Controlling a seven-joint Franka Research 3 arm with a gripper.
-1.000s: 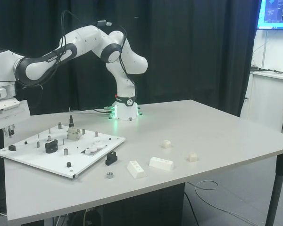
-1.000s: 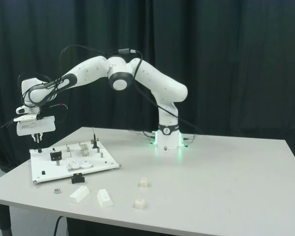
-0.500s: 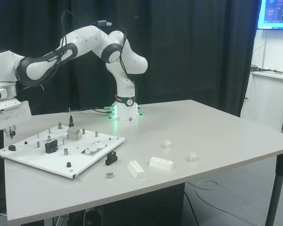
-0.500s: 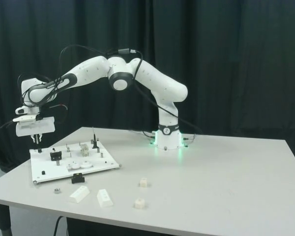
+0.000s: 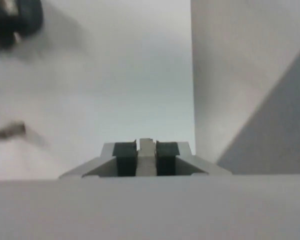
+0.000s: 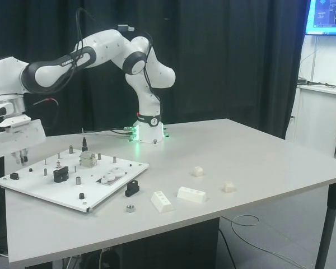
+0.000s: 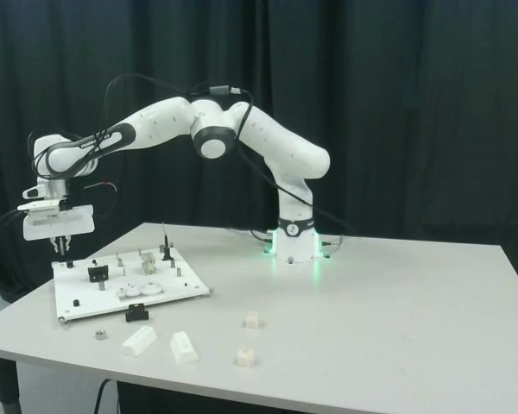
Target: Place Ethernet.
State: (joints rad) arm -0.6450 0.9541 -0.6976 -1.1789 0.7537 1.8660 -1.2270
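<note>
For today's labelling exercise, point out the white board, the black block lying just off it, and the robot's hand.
white board (image 6: 120,171), first room view, bare patch near its right corner.
black block (image 6: 132,188), first room view, middle of its body.
hand (image 7: 61,248), second room view, midway between the fingertips.

Glossy white plastic arm (image 6: 101,47); matt grey table (image 6: 257,151); smooth white board (image 6: 39,188).
</note>
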